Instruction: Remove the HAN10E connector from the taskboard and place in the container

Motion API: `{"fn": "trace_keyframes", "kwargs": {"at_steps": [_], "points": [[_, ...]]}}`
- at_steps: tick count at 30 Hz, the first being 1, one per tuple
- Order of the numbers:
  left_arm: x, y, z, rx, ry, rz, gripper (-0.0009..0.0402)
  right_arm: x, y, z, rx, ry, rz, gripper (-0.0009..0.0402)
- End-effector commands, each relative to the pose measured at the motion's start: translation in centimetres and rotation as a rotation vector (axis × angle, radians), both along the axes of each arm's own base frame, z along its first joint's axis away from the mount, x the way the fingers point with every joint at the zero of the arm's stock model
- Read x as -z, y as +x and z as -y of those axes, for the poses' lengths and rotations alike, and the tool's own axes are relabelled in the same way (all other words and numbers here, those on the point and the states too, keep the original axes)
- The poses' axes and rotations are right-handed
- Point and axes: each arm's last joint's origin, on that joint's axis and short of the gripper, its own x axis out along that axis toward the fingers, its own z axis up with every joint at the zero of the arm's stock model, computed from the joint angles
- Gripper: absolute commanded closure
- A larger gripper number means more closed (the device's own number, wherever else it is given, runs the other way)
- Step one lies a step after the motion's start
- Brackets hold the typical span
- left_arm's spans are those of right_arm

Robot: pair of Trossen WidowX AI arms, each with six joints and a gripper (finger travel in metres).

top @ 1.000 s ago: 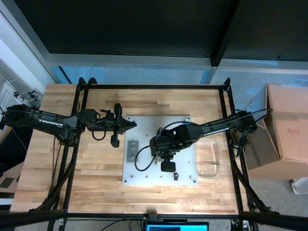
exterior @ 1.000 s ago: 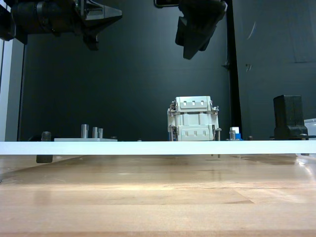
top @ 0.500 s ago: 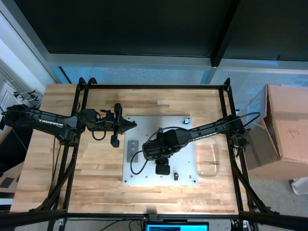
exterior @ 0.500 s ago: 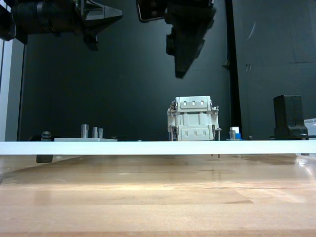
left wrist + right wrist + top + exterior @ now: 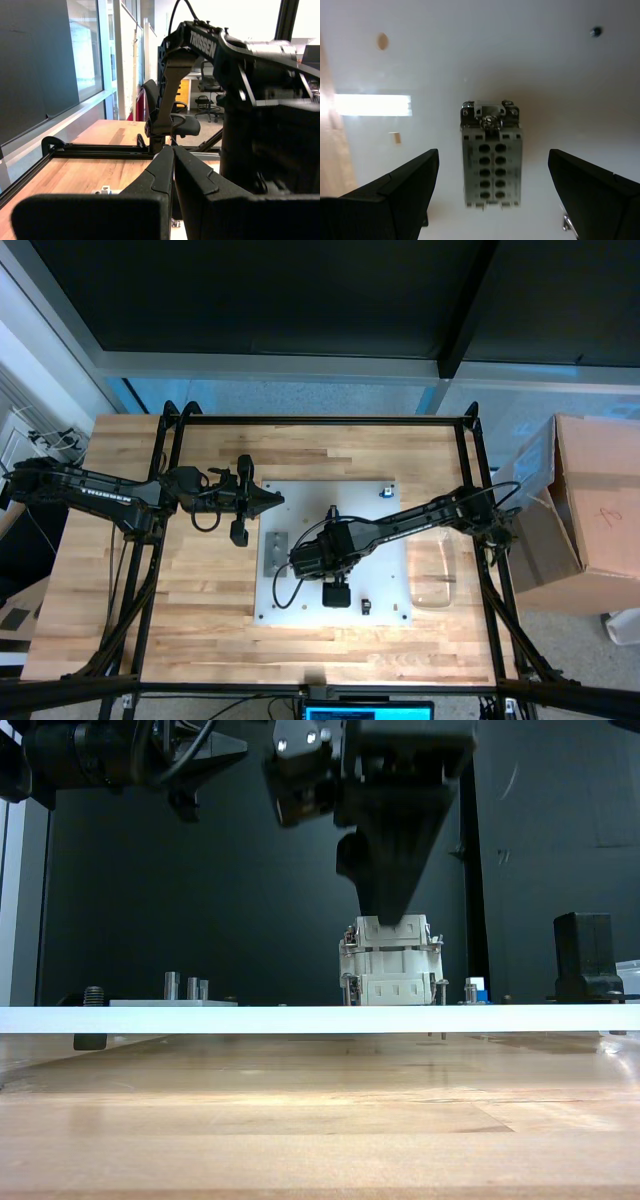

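Grey rectangular HAN10E connector (image 5: pixel 392 970) stands seated on the flat white taskboard (image 5: pixel 200 1018) beneath the open-fingered right gripper (image 5: pixel 388 892), which should descend squarely before clamping; left gripper (image 5: pixel 173 150), fingers closed, hangs over its far-left corner.

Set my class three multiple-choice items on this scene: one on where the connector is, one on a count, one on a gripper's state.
1. Where is the connector?
A) upright in its seat on the board
B) lifted clear of it
C) lying on its side

2. How many contact holes show on its face?
A) six
B) ten
C) sixteen

3. The right gripper is:
A) shut on the connector
B) shut on nothing
C) open

Answers:
1 A: the low view shows it standing on the board. The left gripper, shut, hovers over the board's far-left corner.
2 B: the right wrist view shows two rows of five.
3 C: above the connector, its fingers stand wide apart on either side.
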Motion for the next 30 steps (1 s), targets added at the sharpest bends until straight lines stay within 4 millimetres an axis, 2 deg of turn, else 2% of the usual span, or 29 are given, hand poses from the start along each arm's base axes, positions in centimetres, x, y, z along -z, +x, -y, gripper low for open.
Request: {"fn": "trace_keyframes", "kwargs": {"at_steps": [1, 7, 21, 25, 30], "points": [[0.0, 0.0, 0.0, 0.000, 0.000, 0.000, 0.0393, 1.0, 0.2, -0.1, 0.000, -0.006, -0.021, 0.0091], [0.0, 0.0, 0.0, 0.000, 0.000, 0.000, 0.0393, 1.1, 0.2, -0.1, -0.001, -0.007, -0.025, 0.0146], [0.0, 0.0, 0.0, 0.000, 0.000, 0.000, 0.0393, 0.3, -0.1, -0.1, -0.015, -0.005, -0.017, 0.0341], [0.0, 0.0, 0.0, 0.000, 0.000, 0.000, 0.0393, -0.6, -0.4, 0.0, -0.030, -0.004, -0.004, 0.0375], [0.0, 0.0, 0.0, 0.000, 0.000, 0.000, 0.0393, -2.5, -1.0, 0.1, -0.029, 0.007, 0.044, 0.0392]]}}
